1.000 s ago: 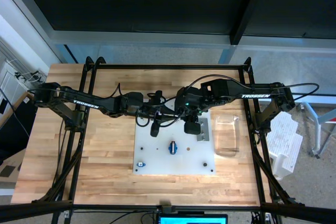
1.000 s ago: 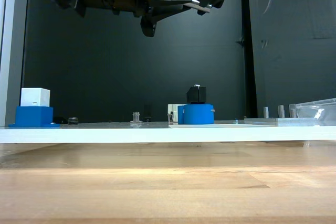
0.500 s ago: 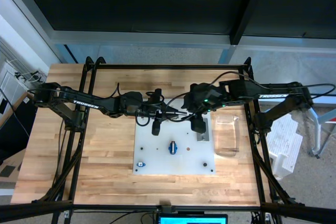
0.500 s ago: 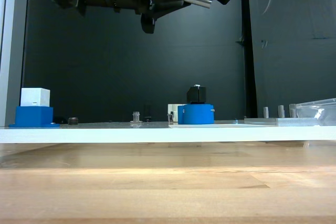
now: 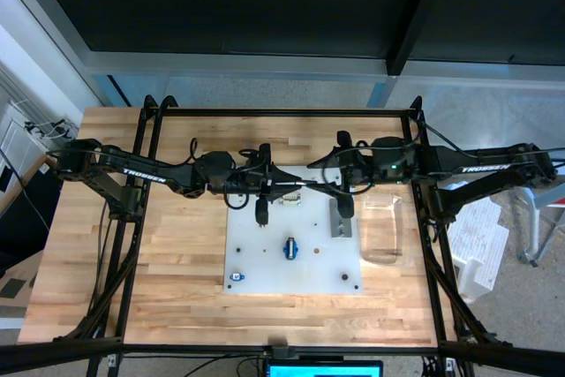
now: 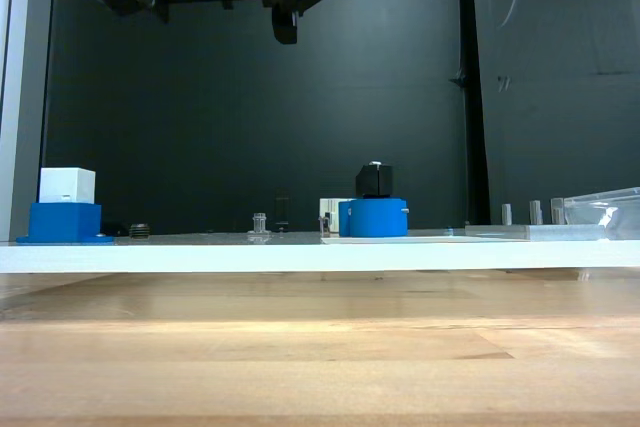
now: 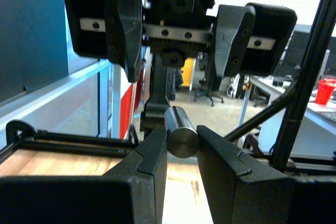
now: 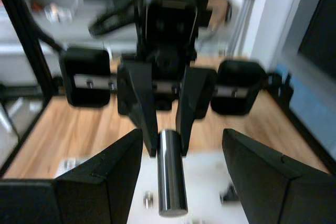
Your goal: Pick the 16mm cylinder and install on the taskboard
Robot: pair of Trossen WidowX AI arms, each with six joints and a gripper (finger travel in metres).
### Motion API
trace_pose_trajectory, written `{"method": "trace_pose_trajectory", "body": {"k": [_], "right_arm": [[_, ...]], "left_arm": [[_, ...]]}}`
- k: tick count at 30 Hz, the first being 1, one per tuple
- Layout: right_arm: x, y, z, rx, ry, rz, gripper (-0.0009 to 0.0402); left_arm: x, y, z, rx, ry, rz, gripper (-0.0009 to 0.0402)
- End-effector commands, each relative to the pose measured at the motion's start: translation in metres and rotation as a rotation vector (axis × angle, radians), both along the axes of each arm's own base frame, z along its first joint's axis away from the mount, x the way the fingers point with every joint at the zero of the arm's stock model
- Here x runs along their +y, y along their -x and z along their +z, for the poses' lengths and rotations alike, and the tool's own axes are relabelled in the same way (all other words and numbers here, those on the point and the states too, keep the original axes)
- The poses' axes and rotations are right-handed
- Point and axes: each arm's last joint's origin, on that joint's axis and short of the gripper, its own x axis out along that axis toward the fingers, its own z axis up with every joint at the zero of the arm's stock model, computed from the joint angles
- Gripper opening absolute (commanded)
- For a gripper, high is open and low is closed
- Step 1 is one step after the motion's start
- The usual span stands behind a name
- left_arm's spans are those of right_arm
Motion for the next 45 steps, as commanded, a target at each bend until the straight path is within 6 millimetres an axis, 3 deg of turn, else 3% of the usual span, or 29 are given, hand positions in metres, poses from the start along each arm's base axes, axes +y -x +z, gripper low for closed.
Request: {"method": "trace_pose_trajectory", "body": {"k": [1, 11, 24, 45], "right_arm": [[0.000, 0.004, -0.007, -0.078, -0.005, 0.000, 0.0211], [0.000, 0.005, -0.026, -0.229, -0.022, -0.001, 0.0211], [0.001, 0.006, -0.026, -0.268, -0.027, 0.033, 0.0173], [0.001, 0.006, -0.026, -0.272, -0.026, 0.034, 0.0015]], "left_arm": [[0.000, 0.000, 0.003, -0.030, 0.001, 0.009, 0.0008], [0.000, 0.002, 0.015, -0.156, 0.005, 0.012, 0.0007], [0.001, 0.002, 0.014, -0.151, 0.005, 0.014, 0.0007], [0.001, 0.002, 0.015, -0.153, 0.005, 0.014, 0.0008]]}}
